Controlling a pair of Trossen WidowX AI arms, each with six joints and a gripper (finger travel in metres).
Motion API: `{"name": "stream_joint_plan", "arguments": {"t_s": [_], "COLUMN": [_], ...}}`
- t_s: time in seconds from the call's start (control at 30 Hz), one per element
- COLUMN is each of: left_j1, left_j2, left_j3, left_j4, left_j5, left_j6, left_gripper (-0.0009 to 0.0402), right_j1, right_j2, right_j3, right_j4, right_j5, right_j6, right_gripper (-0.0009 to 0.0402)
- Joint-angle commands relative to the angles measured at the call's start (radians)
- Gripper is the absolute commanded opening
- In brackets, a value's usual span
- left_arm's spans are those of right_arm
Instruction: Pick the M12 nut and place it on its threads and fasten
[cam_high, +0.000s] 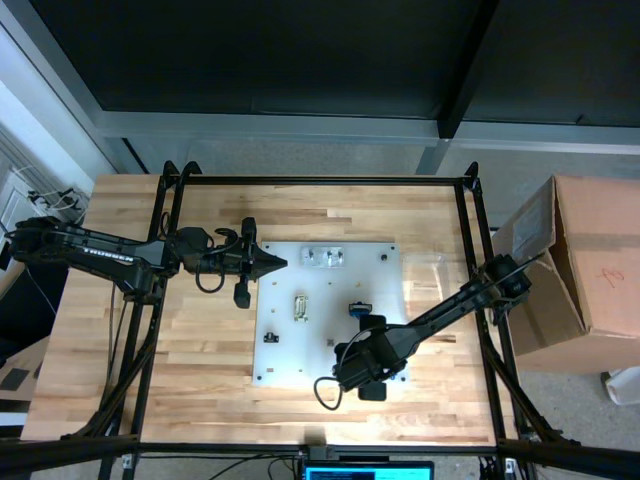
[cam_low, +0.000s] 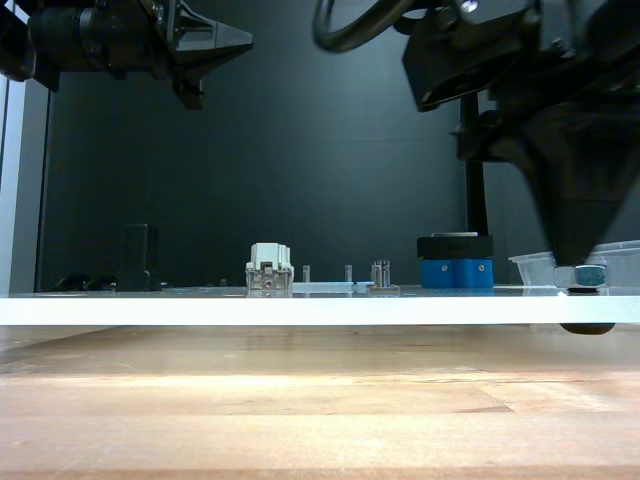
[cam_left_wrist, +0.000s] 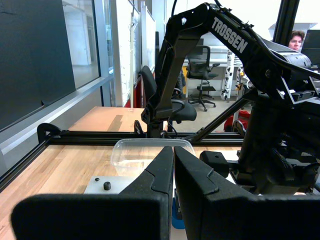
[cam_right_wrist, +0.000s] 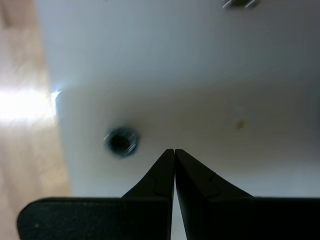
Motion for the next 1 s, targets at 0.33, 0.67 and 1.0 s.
{"name": "stream_joint_plan", "arguments": {"t_s": [0.33,0.67,1.0], "left_j1": [0.000,0.000,0.000], "left_j2": [0.000,0.000,0.000], "left_j3": [0.000,0.000,0.000], "left_j4": [0.000,0.000,0.000], "left_j5": [0.000,0.000,0.000], "left_j6": [0.000,0.000,0.000], "left_gripper": [0.0000,0.0000,0.0000], "right_j1": [0.000,0.000,0.000], "right_j2": [0.000,-0.005,-0.007], "right_j3": [0.000,0.001,-0.005], "right_j4": [0.034,0.011,0.053], "right_j5": [-0.143,-0.187,-0.044], "right_j6": [-0.045,-0.084,-0.041], "right_gripper": [0.0000,0.0000,0.0000]}}
